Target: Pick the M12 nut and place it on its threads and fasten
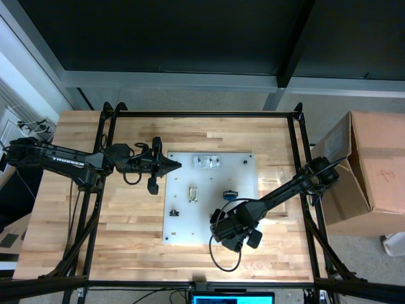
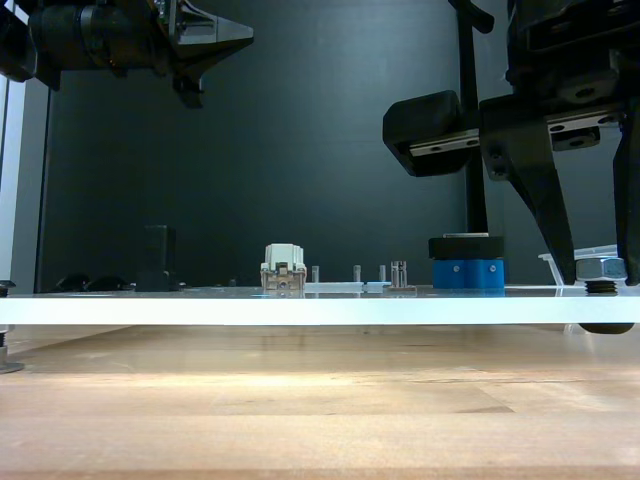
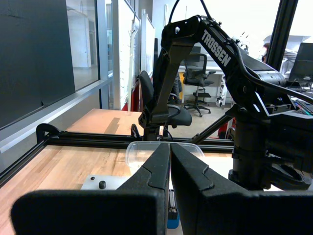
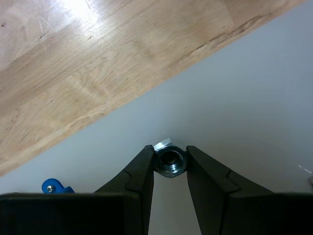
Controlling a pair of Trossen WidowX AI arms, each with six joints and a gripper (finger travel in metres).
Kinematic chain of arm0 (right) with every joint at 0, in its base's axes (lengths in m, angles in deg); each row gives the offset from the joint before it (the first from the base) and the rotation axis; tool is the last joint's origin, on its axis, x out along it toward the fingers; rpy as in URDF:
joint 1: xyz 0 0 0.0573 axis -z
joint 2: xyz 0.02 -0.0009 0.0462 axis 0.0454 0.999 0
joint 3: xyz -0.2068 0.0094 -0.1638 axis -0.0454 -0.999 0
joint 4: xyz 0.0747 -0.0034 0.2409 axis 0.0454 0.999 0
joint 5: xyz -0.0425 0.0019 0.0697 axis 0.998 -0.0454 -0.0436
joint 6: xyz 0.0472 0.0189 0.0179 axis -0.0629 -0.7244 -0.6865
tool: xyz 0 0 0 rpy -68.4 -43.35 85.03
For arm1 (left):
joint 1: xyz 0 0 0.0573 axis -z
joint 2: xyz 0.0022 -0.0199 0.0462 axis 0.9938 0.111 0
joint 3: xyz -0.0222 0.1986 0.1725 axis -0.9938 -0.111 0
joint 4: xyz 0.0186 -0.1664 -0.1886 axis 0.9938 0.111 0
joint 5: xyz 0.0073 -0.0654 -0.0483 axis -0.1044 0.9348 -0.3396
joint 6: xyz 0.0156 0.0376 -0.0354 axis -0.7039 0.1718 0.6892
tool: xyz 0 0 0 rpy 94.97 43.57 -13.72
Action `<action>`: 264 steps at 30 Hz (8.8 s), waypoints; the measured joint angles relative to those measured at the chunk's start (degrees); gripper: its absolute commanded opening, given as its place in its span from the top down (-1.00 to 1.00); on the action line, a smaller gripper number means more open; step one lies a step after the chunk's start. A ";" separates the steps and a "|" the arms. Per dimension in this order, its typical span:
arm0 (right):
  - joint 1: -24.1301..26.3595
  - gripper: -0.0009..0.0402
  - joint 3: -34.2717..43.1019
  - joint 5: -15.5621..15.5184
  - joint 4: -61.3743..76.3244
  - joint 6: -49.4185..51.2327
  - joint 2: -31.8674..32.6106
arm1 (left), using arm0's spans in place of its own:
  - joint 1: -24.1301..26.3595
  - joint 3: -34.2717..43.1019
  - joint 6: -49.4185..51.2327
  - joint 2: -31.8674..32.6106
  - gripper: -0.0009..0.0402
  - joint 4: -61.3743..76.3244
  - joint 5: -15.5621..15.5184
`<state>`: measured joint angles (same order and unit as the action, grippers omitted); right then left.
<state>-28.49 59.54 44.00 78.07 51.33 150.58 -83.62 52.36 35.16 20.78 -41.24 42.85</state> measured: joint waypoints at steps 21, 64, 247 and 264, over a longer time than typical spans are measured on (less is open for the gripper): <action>-0.09 0.96 4.92 0.39 5.57 -3.32 2.78 | 0.00 0.00 0.00 0.00 0.96 0.00 0.00; -1.11 0.96 5.51 1.75 5.16 -78.01 3.85 | 0.00 0.00 0.00 0.00 0.96 0.02 0.00; -3.06 0.96 2.78 9.35 6.73 -55.49 -1.36 | 0.00 0.00 0.02 0.00 0.96 2.01 -0.02; -3.65 0.96 2.47 -9.14 5.11 -52.11 -0.28 | 0.00 0.00 0.00 0.00 0.96 1.88 0.00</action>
<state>-32.14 62.01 34.87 83.18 -0.77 150.29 -83.62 52.36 35.16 20.78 -39.36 42.85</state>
